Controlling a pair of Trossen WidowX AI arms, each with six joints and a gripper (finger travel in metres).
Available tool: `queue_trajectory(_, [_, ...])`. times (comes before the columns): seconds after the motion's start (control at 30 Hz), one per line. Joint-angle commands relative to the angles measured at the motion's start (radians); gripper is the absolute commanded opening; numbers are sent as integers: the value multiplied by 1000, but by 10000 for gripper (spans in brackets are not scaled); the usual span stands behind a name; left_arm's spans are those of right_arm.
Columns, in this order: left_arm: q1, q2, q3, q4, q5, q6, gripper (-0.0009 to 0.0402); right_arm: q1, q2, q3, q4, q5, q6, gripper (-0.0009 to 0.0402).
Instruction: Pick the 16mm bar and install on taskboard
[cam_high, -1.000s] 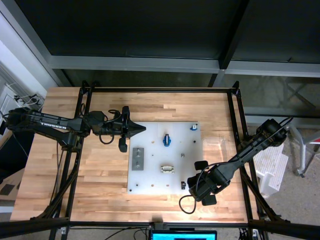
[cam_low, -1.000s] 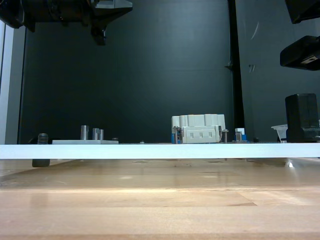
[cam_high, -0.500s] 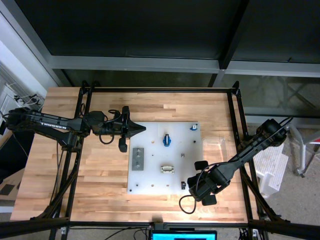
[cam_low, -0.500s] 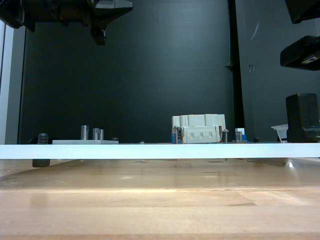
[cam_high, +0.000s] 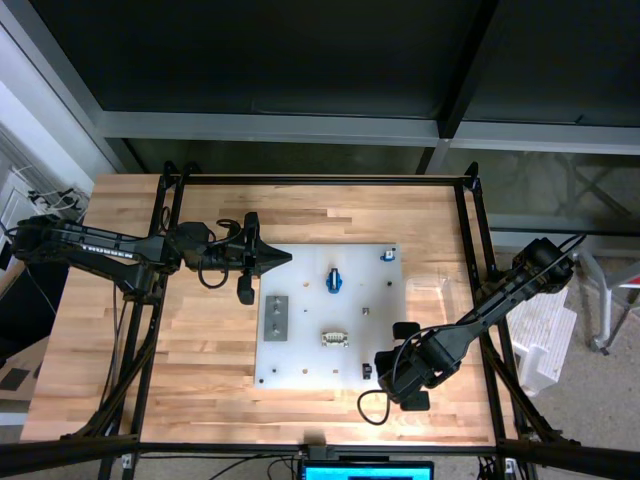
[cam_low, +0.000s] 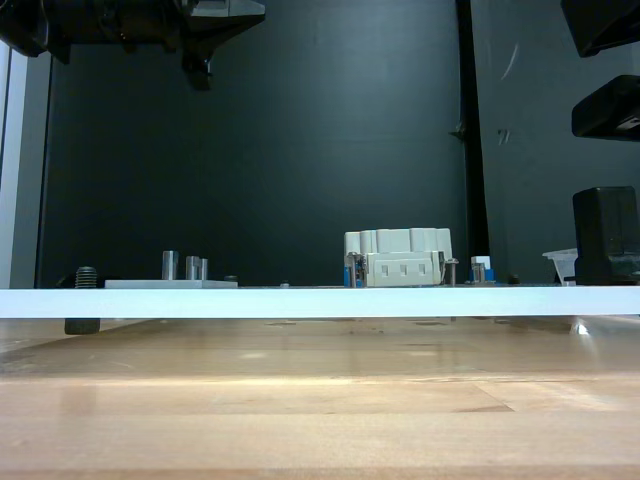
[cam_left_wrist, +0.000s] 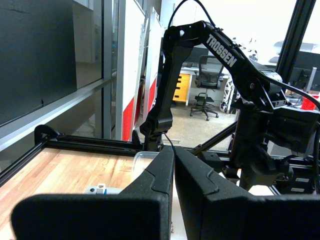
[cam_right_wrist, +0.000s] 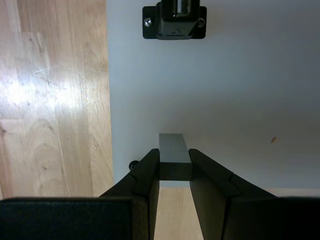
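The 16mm bar (cam_right_wrist: 174, 150) is gripped between the fingers of the right gripper (cam_right_wrist: 175, 161), clear of any seat. It is held over the white taskboard (cam_right_wrist: 240, 90), close to where the board meets the counter (cam_right_wrist: 55, 100) and apart from a black mount (cam_right_wrist: 174, 22). In the high view that gripper hangs over the board's lower right corner. The left gripper (cam_high: 283, 258) hovers at the board's upper left edge, fingers (cam_left_wrist: 155, 180) clenched together.

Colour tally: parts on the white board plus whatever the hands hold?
Grey: 2 (peg block; 16mm bar held in right hand over near edge of board)
Blue: 2 (central part; small connector)
Beige: 1 (large connector)
Black: 1 (mount)
Left hand, shut, above board's far-left corner: 0
Total: 6
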Motion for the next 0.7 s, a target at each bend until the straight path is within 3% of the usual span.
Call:
queue_trajectory(0.03, [0,0,0,0,0,0,0,0,0,1,3,2,37,11])
queue_trajectory(0.47, [0,0,0,0,0,0,0,-2,-1,1,5,6,65,180])
queue_trajectory(0.7, [0,0,0,0,0,0,0,-3,-30,16,-32,9,64,217])
